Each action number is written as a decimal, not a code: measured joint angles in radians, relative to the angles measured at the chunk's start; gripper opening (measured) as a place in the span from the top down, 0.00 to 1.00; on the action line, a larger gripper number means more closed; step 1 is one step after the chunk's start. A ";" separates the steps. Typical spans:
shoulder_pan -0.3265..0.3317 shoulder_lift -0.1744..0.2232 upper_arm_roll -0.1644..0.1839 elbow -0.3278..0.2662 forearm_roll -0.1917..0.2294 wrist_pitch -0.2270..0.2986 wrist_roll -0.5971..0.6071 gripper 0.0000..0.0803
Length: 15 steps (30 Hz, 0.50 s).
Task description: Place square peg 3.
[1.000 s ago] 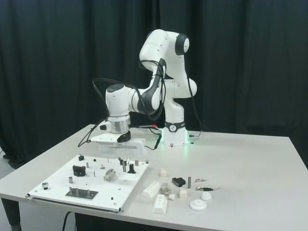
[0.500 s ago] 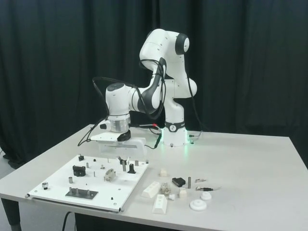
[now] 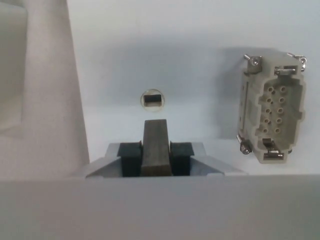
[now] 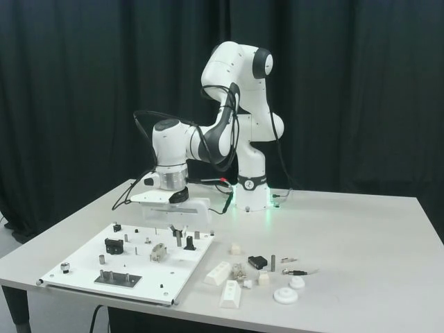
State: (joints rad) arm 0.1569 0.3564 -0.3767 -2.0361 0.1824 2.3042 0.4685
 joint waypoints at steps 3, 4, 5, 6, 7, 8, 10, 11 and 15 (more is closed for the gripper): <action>0.001 -0.001 0.000 0.000 0.000 0.000 0.000 0.86; 0.002 -0.001 0.000 0.000 0.000 0.000 0.000 0.86; 0.003 -0.001 0.000 0.000 0.000 0.000 0.000 0.86; 0.005 -0.002 0.000 0.000 0.000 0.000 0.000 0.86; 0.007 -0.002 0.000 0.000 0.000 0.000 0.000 0.86; 0.009 -0.003 0.000 0.000 0.000 0.000 0.000 0.86; 0.014 -0.005 0.000 0.000 0.000 0.000 0.000 0.86; 0.017 -0.006 0.000 0.000 0.000 0.000 0.000 0.86; 0.032 -0.011 0.001 0.000 0.002 0.000 0.005 0.86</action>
